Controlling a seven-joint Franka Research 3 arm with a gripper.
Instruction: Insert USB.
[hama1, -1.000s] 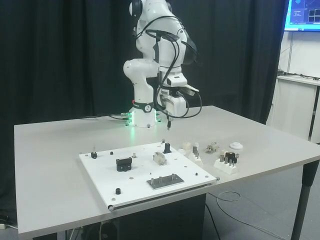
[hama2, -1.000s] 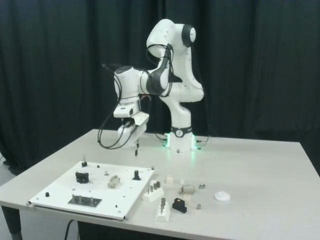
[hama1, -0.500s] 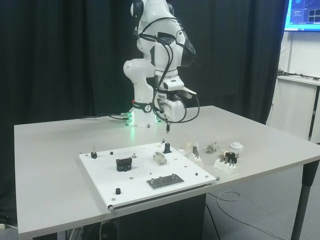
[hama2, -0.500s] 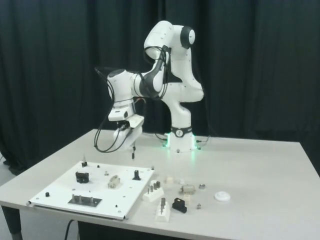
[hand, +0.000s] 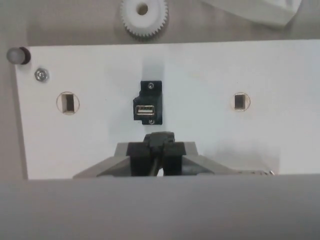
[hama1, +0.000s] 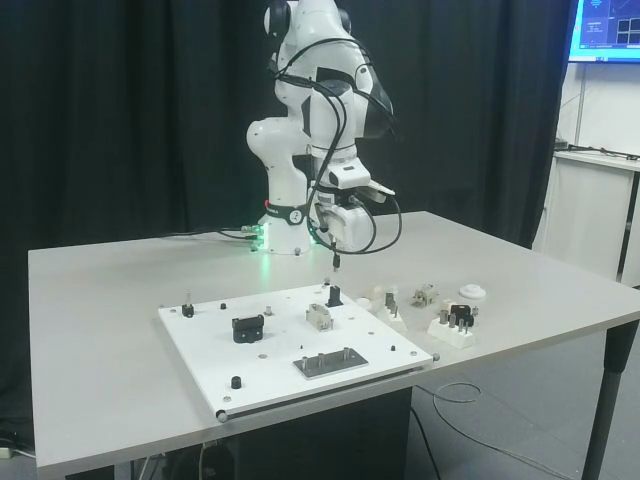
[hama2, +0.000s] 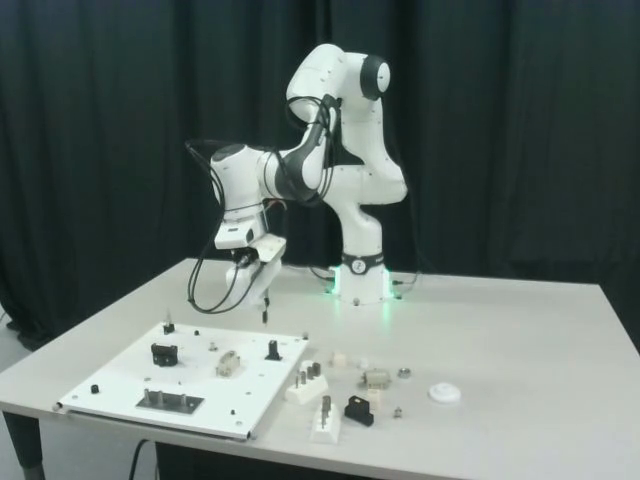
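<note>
Black curtains are hanging behind the grey table (hama1: 100, 300) in the first room view, and the white arm (hama1: 310, 120) is reaching down, its gripper (hama1: 335, 262) hanging above the far edge of the white board (hama1: 290, 350), over the small black socket block (hama1: 334, 296).

Second room view: the gripper (hama2: 264, 312) is hovering clear above the board (hama2: 120, 385), cables looping beside it.

Wrist view: the fingers (hand: 136, 150) are pinching a black USB plug (hand: 159, 140), which is sitting just short of the USB socket (hand: 148, 109) on the board (hand: 200, 135). A white gear (hand: 143, 17) is lying beyond the board's edge.
</note>
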